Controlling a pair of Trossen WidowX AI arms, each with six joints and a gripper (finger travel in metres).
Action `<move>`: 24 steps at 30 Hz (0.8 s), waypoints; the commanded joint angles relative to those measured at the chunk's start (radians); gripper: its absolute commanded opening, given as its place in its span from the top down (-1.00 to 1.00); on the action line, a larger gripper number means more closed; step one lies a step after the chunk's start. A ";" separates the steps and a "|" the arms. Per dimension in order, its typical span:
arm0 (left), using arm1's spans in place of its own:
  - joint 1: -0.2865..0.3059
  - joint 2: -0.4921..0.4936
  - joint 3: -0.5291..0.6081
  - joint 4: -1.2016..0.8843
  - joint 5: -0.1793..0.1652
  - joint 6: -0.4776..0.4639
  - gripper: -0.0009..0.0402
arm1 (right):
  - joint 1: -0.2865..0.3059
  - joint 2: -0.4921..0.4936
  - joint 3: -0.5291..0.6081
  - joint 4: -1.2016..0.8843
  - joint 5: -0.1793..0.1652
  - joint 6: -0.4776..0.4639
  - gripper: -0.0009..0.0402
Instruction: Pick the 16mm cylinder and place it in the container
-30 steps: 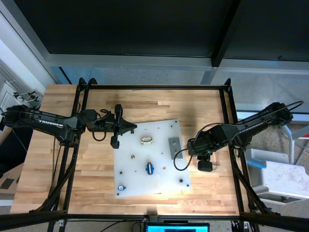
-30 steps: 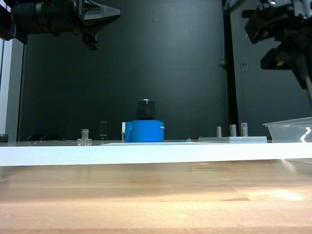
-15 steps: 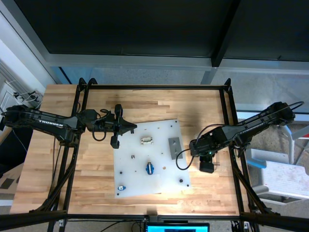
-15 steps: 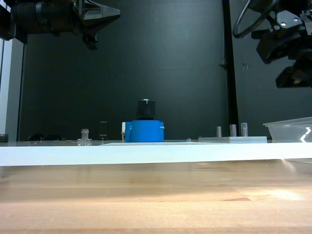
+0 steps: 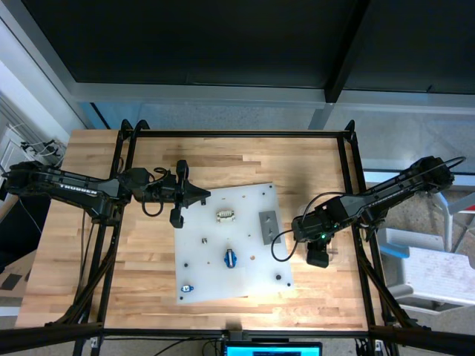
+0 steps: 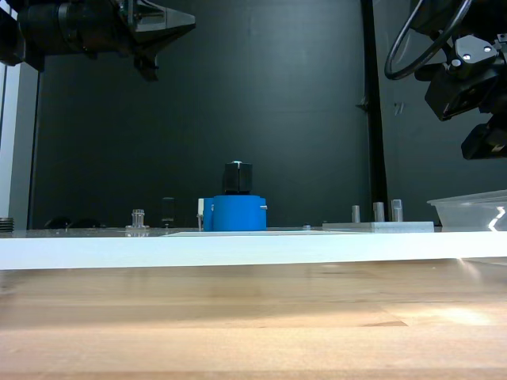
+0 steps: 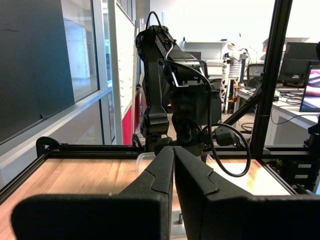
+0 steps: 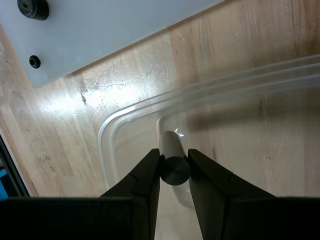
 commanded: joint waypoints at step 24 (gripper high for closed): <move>0.000 0.000 0.000 0.000 0.000 0.000 0.96 | 0.000 0.004 -0.005 0.013 0.059 0.079 0.32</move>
